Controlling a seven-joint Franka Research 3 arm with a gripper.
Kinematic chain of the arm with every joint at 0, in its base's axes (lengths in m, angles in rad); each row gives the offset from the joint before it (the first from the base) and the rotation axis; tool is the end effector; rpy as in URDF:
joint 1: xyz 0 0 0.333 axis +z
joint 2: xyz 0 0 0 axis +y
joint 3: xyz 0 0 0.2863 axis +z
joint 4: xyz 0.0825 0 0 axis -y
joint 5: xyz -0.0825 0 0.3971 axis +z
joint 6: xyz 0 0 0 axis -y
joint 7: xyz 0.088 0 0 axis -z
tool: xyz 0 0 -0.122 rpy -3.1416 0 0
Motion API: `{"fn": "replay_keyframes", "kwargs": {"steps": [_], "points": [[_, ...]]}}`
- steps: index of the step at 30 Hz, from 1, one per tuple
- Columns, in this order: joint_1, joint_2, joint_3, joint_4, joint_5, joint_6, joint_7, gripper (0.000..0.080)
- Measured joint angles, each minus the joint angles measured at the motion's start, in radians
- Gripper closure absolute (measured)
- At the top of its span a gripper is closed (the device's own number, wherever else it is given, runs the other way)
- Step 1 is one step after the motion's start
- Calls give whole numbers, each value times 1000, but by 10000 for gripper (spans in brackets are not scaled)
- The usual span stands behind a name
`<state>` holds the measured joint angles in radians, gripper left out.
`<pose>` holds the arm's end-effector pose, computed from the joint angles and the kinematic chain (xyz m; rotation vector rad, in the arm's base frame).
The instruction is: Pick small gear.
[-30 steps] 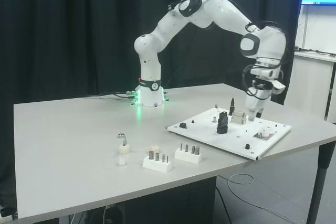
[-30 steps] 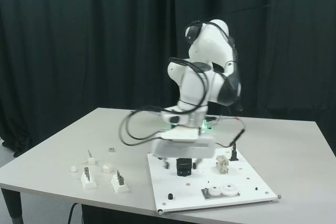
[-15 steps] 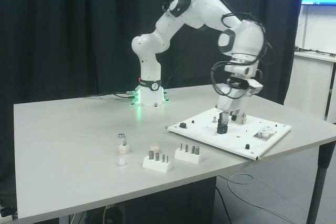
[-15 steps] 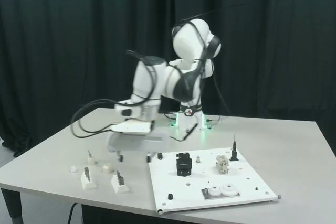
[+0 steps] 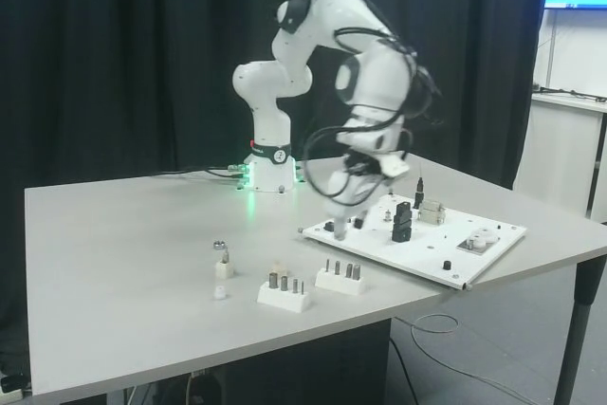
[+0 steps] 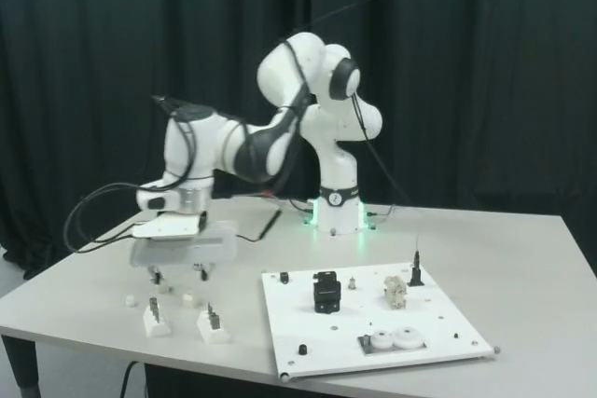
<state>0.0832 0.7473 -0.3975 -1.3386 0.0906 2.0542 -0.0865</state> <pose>0.7095 -0.1669 0.2686 2.9451 -0.2502 -0.0208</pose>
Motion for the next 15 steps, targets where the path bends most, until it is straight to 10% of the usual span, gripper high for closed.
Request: {"fn": "replay_keyframes", "kwargs": {"steps": [6, 15], "points": [[-115, 0, 59, -11, -13, 0, -99, 3], [-197, 0, 58, -93, -13, 52, -219, 3]]}}
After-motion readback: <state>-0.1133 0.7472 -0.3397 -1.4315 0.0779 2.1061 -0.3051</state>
